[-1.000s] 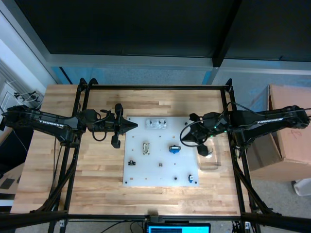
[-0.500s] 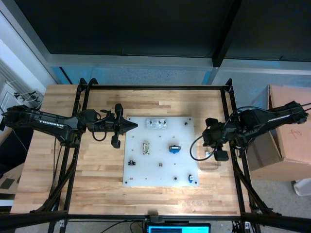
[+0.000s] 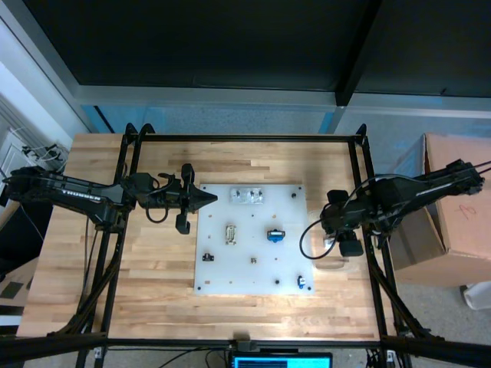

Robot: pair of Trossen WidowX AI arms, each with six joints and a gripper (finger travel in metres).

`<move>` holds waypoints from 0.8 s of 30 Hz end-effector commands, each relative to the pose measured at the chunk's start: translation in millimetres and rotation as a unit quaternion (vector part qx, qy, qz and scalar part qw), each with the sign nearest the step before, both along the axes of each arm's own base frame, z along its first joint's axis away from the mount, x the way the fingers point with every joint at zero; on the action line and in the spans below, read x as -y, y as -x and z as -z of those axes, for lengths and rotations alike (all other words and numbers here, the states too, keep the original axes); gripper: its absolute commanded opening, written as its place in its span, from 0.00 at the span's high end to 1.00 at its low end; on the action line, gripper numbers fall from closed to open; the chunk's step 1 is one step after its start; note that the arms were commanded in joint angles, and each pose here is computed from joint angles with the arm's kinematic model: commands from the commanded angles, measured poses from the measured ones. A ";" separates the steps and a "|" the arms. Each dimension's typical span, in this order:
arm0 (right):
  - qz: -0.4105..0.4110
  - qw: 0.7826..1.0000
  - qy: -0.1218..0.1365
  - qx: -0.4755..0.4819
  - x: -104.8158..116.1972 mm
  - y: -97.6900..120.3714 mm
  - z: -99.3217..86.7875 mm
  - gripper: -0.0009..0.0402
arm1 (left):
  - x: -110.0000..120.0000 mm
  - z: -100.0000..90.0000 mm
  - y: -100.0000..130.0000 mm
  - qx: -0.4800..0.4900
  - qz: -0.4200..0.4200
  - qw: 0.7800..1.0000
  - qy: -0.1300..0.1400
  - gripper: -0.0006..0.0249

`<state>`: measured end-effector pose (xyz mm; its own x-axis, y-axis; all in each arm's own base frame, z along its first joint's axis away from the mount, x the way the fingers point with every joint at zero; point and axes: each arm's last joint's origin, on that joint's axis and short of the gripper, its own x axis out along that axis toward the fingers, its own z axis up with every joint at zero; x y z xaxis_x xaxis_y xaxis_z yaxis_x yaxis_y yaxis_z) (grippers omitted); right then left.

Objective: Pick the RJ45 connector and install on the taskboard

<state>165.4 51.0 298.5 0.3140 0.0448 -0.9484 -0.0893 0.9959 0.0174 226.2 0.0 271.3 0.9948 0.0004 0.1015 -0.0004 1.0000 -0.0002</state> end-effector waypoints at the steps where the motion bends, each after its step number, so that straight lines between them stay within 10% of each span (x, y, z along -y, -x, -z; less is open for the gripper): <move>1: -0.001 1.000 0.008 -0.024 -2.7 -7.0 9.1 0.46 | 0.0 0.0 -0.1 0.000 0.000 1.000 0.000 0.97; 24: 0.002 0.992 0.040 -0.116 -14.8 -37.8 95.7 0.39 | -0.1 0.0 -0.1 0.000 0.000 1.000 0.000 0.97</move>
<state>203.7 65.8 207.1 0.0797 -0.0368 -0.9961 -0.0889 0.9951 -0.0439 226.2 0.0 271.3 0.9948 0.0004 0.1019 -0.0004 1.0000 -0.0002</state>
